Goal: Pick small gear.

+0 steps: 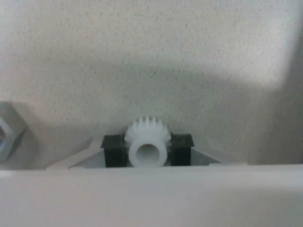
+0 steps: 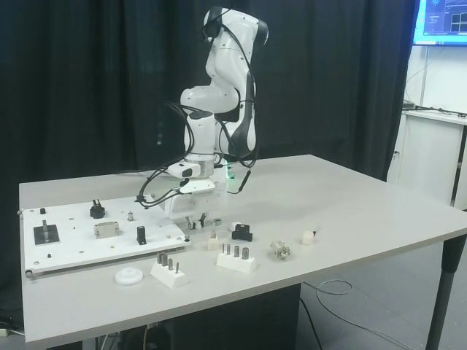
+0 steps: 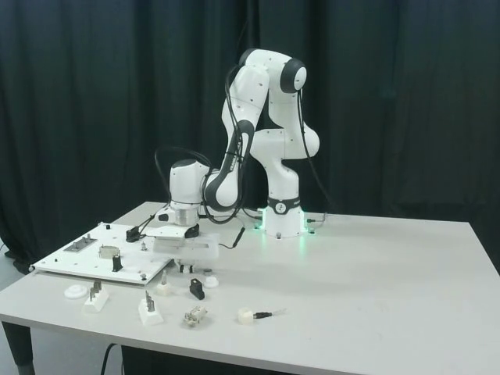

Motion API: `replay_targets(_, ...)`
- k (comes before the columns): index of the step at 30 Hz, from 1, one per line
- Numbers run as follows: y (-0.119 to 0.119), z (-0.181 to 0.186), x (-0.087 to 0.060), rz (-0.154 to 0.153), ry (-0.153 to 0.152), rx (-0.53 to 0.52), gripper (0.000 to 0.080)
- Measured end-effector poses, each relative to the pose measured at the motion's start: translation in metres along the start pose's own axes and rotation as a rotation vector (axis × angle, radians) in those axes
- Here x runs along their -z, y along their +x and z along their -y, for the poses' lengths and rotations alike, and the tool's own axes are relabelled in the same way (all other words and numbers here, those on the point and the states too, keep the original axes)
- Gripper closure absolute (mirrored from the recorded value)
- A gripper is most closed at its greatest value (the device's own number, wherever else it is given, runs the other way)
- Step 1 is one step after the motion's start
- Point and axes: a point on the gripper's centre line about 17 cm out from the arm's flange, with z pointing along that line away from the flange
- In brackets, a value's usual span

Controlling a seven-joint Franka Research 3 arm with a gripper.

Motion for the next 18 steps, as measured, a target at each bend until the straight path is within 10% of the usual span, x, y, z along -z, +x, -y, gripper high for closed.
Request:
replay_targets(1, 0.0003, 0.0002, 0.0, -0.001, 0.0, -0.002, 0.0601)
replay_targets(18, 0.0038, 0.0008, 0.0023, -0.014, 0.005, -0.017, 0.06)
